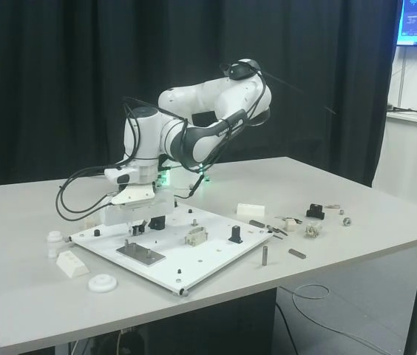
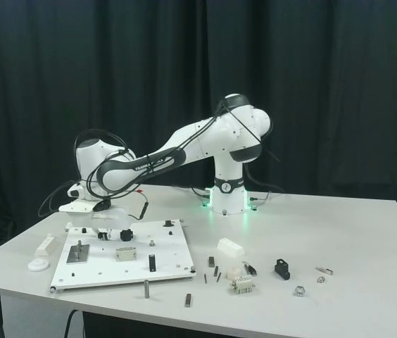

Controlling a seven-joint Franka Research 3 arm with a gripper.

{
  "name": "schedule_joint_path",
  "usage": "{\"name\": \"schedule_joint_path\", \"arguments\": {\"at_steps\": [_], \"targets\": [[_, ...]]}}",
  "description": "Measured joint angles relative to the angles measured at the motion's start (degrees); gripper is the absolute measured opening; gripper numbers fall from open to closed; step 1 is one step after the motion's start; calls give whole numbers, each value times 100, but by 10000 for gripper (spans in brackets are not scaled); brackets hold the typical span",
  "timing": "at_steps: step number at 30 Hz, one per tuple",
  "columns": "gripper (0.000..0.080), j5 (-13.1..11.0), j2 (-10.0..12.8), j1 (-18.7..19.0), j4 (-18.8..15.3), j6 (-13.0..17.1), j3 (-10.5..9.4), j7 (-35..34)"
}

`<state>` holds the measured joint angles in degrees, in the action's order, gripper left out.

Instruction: Remove round peg 4.

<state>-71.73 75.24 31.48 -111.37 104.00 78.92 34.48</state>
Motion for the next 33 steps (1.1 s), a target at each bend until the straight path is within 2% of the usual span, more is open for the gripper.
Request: {"name": "schedule_joint_path", "arguments": {"at_steps": [18,26,33], "targets": [[150,54,0,84,-61,62,58,11],[150,95,0,169,-107,-56,225,18],[150,229,-2,257,-126,-298,498,28]]}}
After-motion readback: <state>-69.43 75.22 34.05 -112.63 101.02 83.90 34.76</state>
